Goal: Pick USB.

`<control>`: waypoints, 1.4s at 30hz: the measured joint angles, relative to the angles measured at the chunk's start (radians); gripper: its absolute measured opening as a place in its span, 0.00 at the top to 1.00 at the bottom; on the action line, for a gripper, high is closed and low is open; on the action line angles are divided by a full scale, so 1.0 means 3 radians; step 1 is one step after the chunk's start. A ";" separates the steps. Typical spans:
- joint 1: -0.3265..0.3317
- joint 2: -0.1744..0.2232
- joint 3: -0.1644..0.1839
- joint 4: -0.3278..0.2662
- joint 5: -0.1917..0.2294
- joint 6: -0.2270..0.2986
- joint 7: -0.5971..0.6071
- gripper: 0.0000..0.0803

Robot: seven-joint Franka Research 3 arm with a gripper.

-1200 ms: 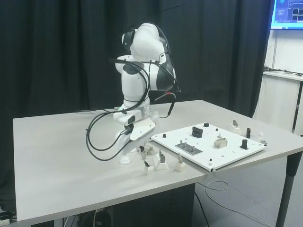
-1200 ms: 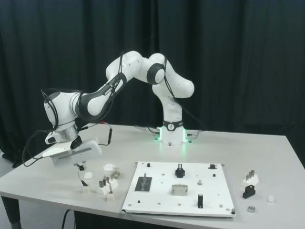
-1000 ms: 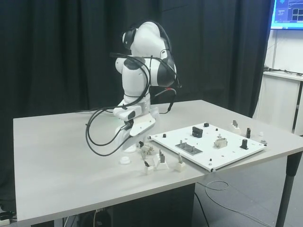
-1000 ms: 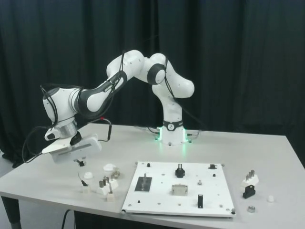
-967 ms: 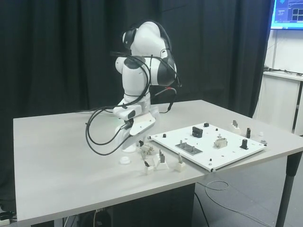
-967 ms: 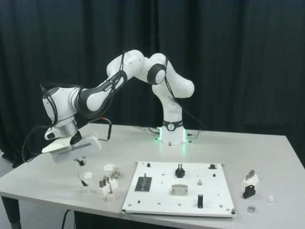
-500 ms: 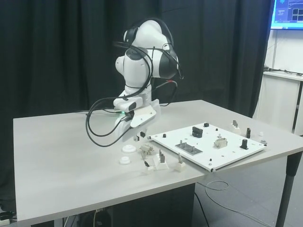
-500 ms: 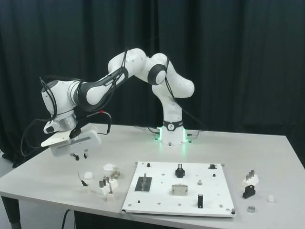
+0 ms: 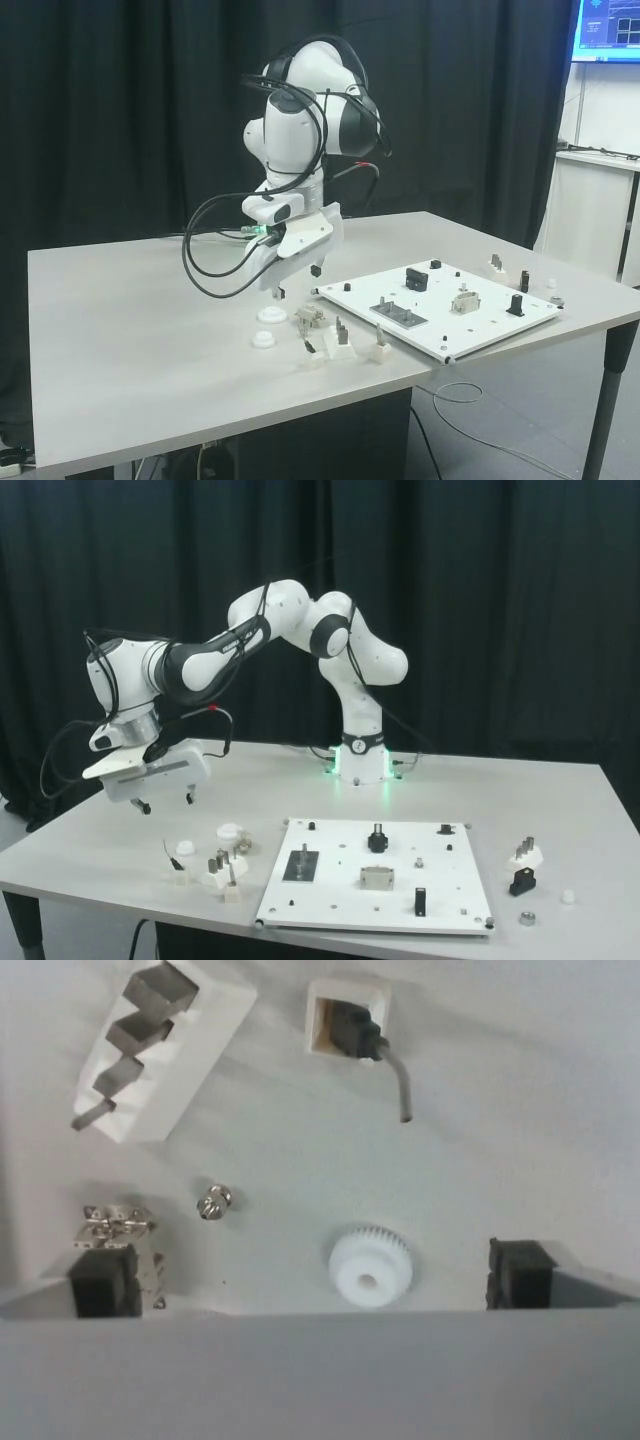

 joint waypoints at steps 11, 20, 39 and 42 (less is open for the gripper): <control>0.0026 0.0001 -0.0030 0.0010 0.0102 0.0038 0.0077 0.01; 0.0029 0.0045 -0.0035 0.0010 0.0208 0.0140 0.0125 0.00; 0.0027 0.0261 -0.0039 0.0009 0.0328 0.0433 0.0123 0.00; 0.0026 0.0295 -0.0039 0.0009 0.0333 0.0462 0.0120 0.00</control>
